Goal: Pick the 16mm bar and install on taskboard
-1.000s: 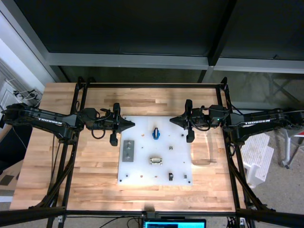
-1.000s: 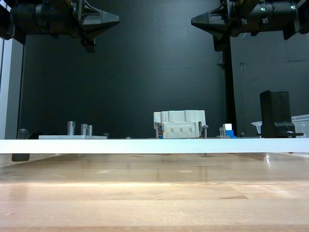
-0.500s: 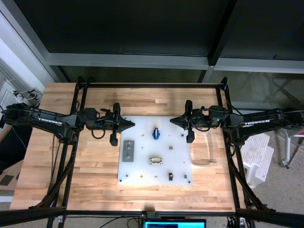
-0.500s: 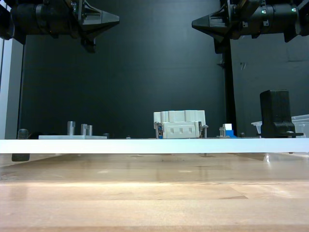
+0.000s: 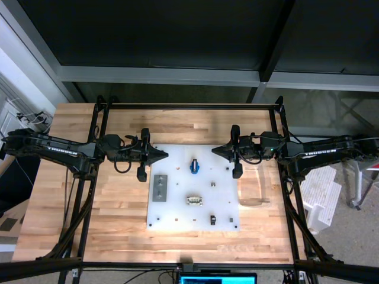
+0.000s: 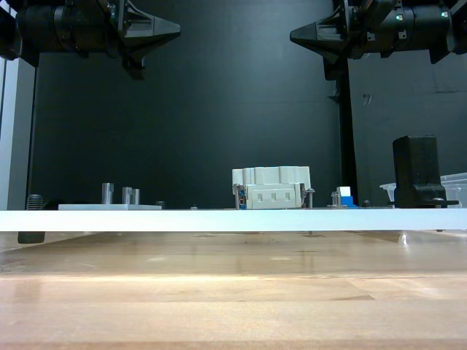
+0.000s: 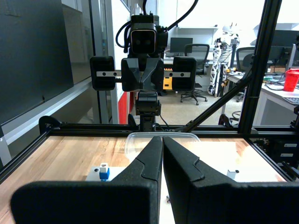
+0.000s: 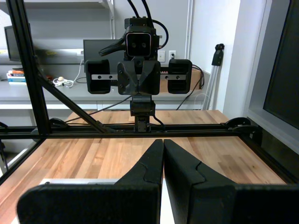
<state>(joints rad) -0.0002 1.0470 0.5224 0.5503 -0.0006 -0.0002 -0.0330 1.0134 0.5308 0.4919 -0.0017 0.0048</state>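
- Your left gripper [image 5: 164, 155] hangs high above the taskboard [image 5: 177, 207], its tips pointing inward over the board's far left part. The low view shows it well clear of everything on the board [image 6: 177, 29].
- In the left wrist view its fingers [image 7: 149, 158] are pressed together, with only a thin seam between them.
- Your right gripper [image 5: 214, 149] mirrors it, at about the same height and pointing inward over the board's far right part [image 6: 292, 33]. The two tips face each other, well apart.
- In the right wrist view its fingers [image 8: 150, 161] are likewise closed tip to tip, with nothing clamped.
- The taskboard lies flat on the wooden table [image 5: 106, 219], under and between both grippers.
- The blue knob [image 5: 195, 166] stands on the board below the gap between the two tips, a little nearer to you than either.
- The grey metal block [image 5: 160, 187] sits below the left gripper's tips, on the side toward you. In the low view short pegs [image 6: 107, 193] rise from it.
- The white connector [image 5: 193, 202] is farther toward you, about midway between the grippers [image 6: 271, 187]. A small black piece [image 5: 213, 221] stands nearer the board's front edge, on the right gripper's side.
- A clear plastic tray [image 5: 256, 190] lies just beside the board, beneath your right arm.
- The 16mm bar is too small to pick out in any view, so you cannot tell where it lies.
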